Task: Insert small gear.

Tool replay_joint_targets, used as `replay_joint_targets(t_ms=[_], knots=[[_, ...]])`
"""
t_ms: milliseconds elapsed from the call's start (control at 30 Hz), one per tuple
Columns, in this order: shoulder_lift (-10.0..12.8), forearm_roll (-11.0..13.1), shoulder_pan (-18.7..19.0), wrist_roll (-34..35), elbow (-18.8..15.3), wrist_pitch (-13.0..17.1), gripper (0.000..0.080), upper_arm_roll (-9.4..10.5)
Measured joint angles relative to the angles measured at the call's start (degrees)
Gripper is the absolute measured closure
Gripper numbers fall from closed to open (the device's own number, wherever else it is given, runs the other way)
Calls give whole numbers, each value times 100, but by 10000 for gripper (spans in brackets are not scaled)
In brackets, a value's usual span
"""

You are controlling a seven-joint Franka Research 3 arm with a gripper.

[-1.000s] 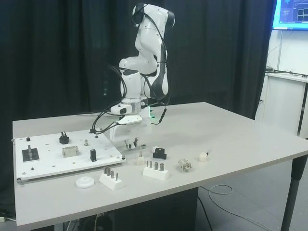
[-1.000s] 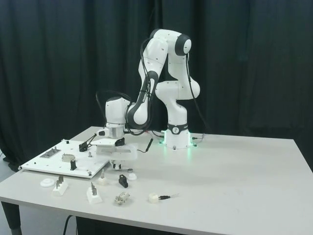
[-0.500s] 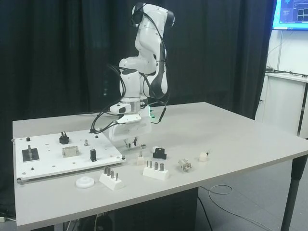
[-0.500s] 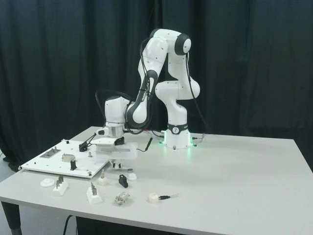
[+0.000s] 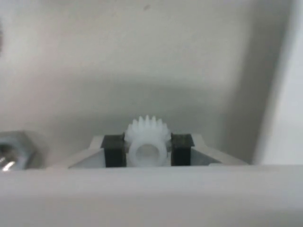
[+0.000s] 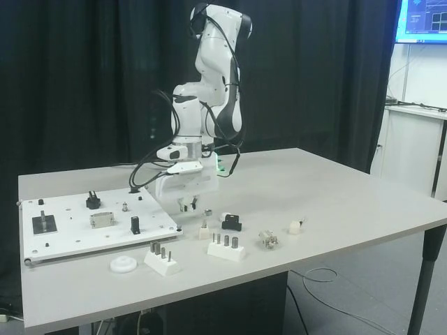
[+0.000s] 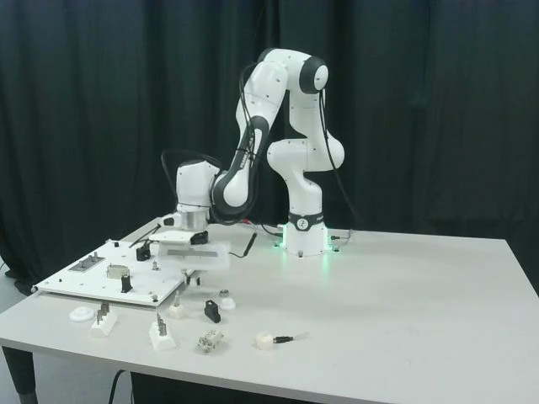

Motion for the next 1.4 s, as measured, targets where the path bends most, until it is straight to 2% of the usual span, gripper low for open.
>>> replay_joint_targets(t_ms=[233,567,767,933,1100,1400], knots=[[-62,-141,2,-41,199,140,601,-304],[-197,-771,-1,-71,641,126,601,-1005],[-213,-1141,-9,-96,1002,-56,601,-1449],[-195,-1321,-67,-162,1325,-314,601,-1735],[-130,-1422,-259,-261,1646,-557,601,-1874],[104,-1425,-799,-527,2193,-1082,601,-1852]])
